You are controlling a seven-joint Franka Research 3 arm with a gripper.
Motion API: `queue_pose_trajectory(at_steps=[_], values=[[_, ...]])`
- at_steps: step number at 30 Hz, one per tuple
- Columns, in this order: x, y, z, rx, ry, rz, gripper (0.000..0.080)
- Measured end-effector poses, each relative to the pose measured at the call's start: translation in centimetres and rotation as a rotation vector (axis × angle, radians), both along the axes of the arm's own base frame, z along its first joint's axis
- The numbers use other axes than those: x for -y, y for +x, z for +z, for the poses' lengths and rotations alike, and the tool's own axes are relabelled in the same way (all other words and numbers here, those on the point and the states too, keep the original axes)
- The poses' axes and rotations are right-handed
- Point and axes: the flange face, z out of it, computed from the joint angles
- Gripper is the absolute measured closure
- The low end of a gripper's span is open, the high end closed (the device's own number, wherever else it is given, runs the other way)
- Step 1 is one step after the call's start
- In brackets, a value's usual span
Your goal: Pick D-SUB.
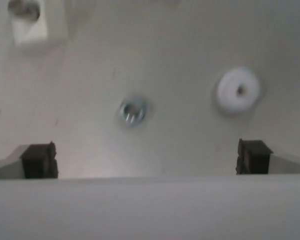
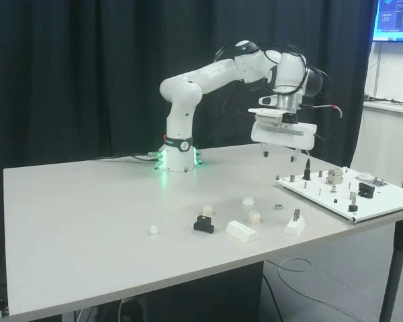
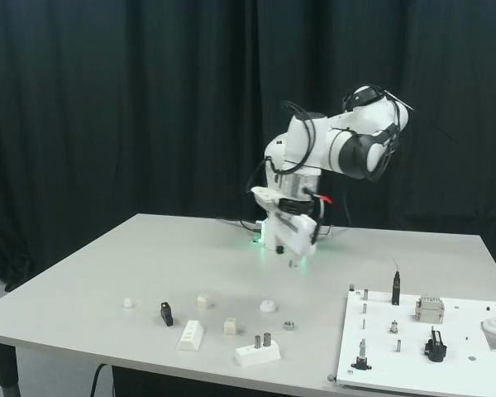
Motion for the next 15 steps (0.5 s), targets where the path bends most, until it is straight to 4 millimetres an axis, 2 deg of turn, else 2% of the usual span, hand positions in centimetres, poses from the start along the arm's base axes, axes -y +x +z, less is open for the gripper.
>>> queue_pose_trajectory(at_steps=[15], values=[[10.5, 0.6, 0.0, 0.029, -0.058, -0.014, 0.0003]])
